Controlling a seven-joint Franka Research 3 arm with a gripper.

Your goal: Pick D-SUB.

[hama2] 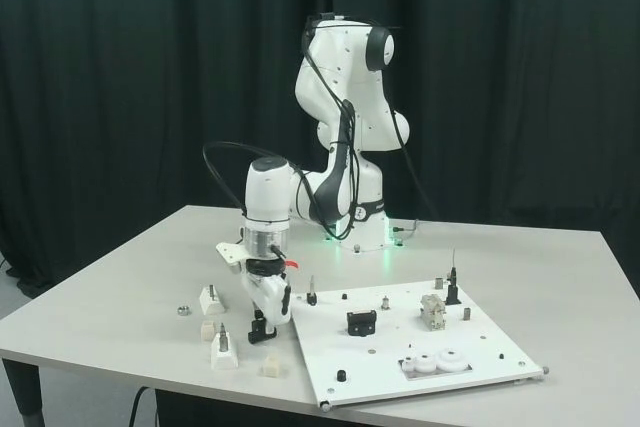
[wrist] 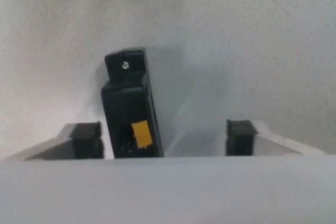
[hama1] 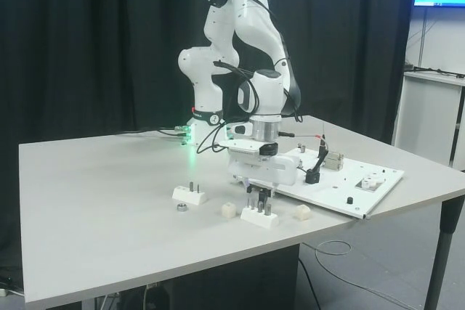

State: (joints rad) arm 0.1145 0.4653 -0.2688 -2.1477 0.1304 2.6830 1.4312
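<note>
Fingers [wrist: 86, 139] spread wide over grey table [wrist: 252, 51]; black D-SUB [wrist: 131, 103] between them, hard against one fingertip, well apart from the other, long axis reaching forward past both tips.

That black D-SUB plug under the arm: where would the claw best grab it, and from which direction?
Probably across the two long flat flanks of the black D-SUB plug, coming straight down from above. In the wrist view it stands apart on the grey table, long and narrow, between the open tool tips but nearer one finger. Centring first seems wise.
</note>
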